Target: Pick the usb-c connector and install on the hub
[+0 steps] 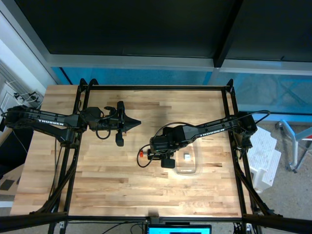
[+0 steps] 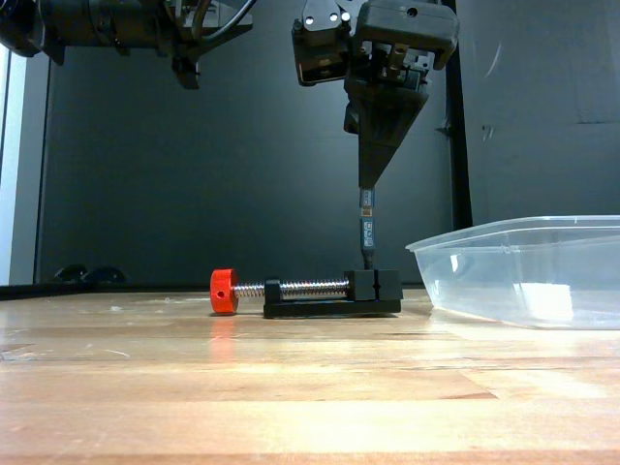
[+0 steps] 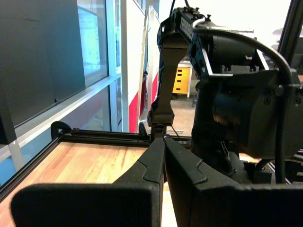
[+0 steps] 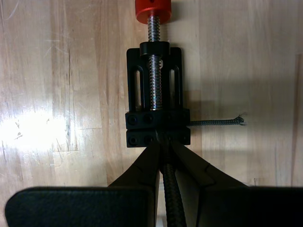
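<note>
The right gripper (image 2: 366, 184), frame centre, is clamped on the tiny dark grey usb-c connector (image 2: 366, 231), held upright against the black rectangular hub (image 2: 334, 294) with its orange-red knob. The left gripper (image 1: 138, 123), pinched shut, is held left of centre.

Soft overhead light, glare on the table (image 4: 33, 132), blurred jaws of the right gripper (image 4: 163, 142).

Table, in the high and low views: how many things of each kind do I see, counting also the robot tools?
tools: 2, left tool raised at the left side, shut; right tool above the hub, shut on the usb-c connector
hub: 1
usb-c connector: 1
clear tray: 1
white piece: 1, inside the clear tray
Total: 6
</note>
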You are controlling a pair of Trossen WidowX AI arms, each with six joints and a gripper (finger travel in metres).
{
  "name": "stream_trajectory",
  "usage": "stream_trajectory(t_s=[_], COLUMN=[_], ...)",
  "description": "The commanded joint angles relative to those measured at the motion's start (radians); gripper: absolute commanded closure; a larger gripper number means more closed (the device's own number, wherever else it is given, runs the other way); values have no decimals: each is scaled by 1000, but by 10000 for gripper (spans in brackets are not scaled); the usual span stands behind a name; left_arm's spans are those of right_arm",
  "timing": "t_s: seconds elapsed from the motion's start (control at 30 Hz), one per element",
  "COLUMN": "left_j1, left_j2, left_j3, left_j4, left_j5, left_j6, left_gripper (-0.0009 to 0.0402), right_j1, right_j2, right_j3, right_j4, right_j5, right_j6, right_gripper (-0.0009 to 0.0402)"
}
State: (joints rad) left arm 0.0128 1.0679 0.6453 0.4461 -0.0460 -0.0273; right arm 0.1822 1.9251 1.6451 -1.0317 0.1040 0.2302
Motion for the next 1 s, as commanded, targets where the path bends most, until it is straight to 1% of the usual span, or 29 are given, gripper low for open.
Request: stream_trajectory(t_s=[0.03, 0.43, 0.73, 1.0], left_j1=[0, 0, 0, 0], left_j2=[0, 0, 0, 0], left_j3=[0, 0, 0, 0], left_j4=[0, 0, 0, 0], left_j5=[0, 0, 0, 0], left_j6=[0, 0, 0, 0], left_gripper=[393, 393, 393, 393], right_j1=[0, -3, -6, -16], right_j2=[2, 2, 2, 2], right_j3=[-1, -10, -47, -48], right_j4=[2, 9, 56, 61], right_j5=[1, 2, 1, 1], right_j6=[0, 1, 2, 5], right_gripper=[391, 391, 391, 392])
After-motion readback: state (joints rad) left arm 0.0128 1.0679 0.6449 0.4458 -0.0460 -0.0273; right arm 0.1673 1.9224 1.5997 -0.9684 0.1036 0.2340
